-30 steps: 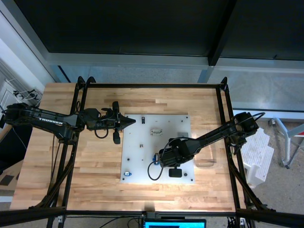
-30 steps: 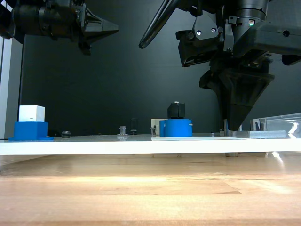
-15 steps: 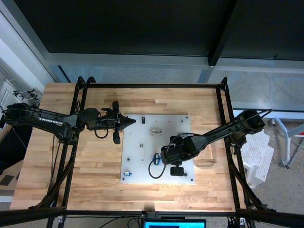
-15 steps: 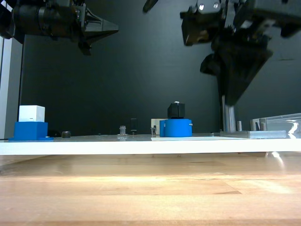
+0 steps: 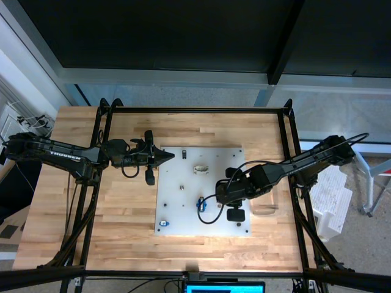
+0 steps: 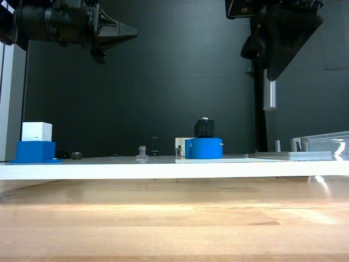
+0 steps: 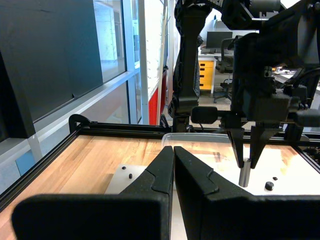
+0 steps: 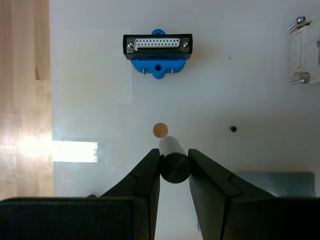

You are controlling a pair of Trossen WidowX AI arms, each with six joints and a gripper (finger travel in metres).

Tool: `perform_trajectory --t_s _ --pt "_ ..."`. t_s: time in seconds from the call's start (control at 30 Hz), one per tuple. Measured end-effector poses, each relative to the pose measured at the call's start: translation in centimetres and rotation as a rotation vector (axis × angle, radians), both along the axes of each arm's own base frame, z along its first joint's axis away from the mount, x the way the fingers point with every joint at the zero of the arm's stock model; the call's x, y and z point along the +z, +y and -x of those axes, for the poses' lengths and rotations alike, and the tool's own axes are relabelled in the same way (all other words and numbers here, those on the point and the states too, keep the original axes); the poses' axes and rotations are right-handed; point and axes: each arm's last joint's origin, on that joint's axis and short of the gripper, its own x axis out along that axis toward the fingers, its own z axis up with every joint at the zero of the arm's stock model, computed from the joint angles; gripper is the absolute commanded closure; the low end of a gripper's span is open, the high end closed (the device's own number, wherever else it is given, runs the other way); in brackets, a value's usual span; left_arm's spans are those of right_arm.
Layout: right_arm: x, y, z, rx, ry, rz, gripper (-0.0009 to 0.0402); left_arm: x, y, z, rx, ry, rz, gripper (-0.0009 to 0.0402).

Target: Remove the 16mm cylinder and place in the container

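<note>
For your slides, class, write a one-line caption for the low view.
Right gripper holds the 16mm cylinder upright, clear above the white board; left gripper, shut, hangs high at the left.

**Peg hanging clear of the board, tub lying off to the side**

The 16mm cylinder – a short, plain grey metal peg – is hanging upright above the white board. Its upper end is being pinched by the right gripper, and its lower end is touching nothing. The container, a clear rectangular tub with rounded corners, is sitting on the wooden table just beside the board's right edge – near the peg, not beneath it. The left gripper, fingers pressed together, is hovering well apart from both.
</note>
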Motion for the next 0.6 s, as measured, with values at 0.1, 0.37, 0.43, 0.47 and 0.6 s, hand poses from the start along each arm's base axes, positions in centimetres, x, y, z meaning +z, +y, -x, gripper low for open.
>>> perform_trajectory --t_s 0.1,0.37,0.43,0.47,0.6 --pt "0.2 -0.1 0.3 -0.001 0.005 0.002 0.0393 0.0 0.0 0.0 0.000 0.000 0.000 0.0393" --pt "1.1 -1.0 2.9 -0.021 0.006 -0.006 0.0393 0.0 0.0 0.0 0.000 0.001 0.000 0.0393" --pt "1.1 -1.4 4.1 -0.032 0.013 -0.008 0.0393 0.0 0.0 0.0 0.000 0.001 0.000 0.0393" --pt "1.0 -1.6 4.7 -0.038 0.020 -0.008 0.0393 0.0 0.0 0.0 0.000 0.000 0.000 0.0393" --pt "0.6 -2.3 6.9 -0.052 0.032 -0.010 0.0393 0.0 0.0 0.0 0.000 0.000 0.000 0.0393"
